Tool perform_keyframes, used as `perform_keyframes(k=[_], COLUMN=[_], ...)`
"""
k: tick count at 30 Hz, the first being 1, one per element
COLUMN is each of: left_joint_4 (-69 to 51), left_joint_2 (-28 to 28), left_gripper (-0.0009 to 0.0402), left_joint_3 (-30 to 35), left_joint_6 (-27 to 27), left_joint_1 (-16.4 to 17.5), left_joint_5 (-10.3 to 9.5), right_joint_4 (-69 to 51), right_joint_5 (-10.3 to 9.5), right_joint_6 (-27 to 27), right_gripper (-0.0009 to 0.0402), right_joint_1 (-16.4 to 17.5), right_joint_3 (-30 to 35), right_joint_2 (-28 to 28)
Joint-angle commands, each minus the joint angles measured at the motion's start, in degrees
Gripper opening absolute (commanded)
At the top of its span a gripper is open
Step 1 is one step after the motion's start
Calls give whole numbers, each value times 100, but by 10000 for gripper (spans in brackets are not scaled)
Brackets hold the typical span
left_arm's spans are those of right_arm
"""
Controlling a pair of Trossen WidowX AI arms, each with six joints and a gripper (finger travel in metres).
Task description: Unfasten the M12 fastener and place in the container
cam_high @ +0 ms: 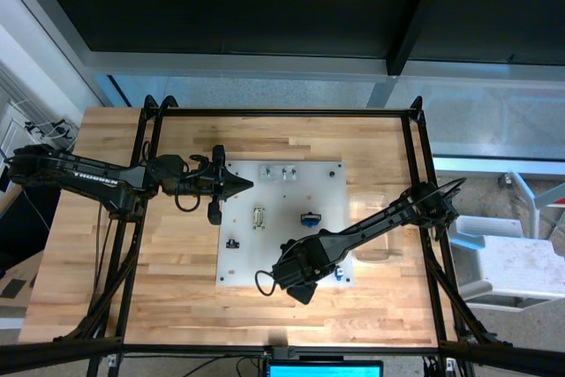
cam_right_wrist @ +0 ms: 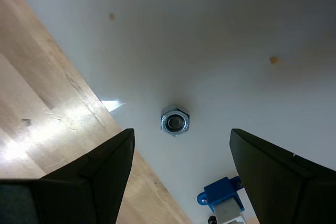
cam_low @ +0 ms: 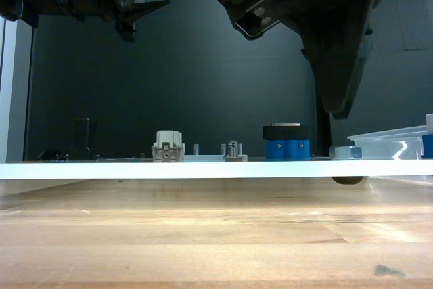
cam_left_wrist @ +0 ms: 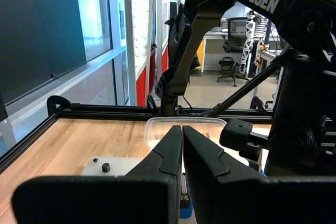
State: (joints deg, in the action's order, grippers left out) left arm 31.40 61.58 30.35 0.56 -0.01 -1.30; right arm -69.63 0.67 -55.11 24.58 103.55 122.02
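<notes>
- Your left gripper (cam_high: 238, 184) hangs above the far left edge of the white board (cam_high: 265, 253), well away from the work. Its fingers are pressed together and hold nothing, so I judge it parked.
- The M12 nut (cam_right_wrist: 175, 120) sits low on the white board near its near right edge. It is upright with its dark bore showing, which I take as on its stud and not yet loosened.
- Your right gripper (cam_right_wrist: 181, 135) hovers directly over the nut, pointing down, with its fingers (cam_right_wrist: 105, 166) spread wide to either side and touching nothing.
- The step in hand looks like the approach before the first grasp.
- Next, lower straight down until the pads flank the nut's flats, close firmly, then turn it off the threads.
- The container (cam_low: 385, 141) waits just beyond the board's right edge, and I see no nut in it.
</notes>
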Motion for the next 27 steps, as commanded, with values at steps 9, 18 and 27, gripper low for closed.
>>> perform_keyframes(k=[9, 18, 27], left_joint_4=[-2, -2, -2], left_joint_2=[2, 2, 2], left_gripper=[0, 0, 0], left_joint_3=[2, 2, 2], left_joint_6=[-2, -2, -2], left_joint_1=[2, 0, 0], left_joint_5=[0, 0, 0], right_joint_4=[302, 535, 577], right_joint_5=[-24, -26, -31], right_joint_6=[173, 308, 358], right_gripper=[254, 245, 196], right_joint_1=[-7, -24, -46], right_joint_3=[-256, -446, -505], right_joint_2=[61, 55, 55])
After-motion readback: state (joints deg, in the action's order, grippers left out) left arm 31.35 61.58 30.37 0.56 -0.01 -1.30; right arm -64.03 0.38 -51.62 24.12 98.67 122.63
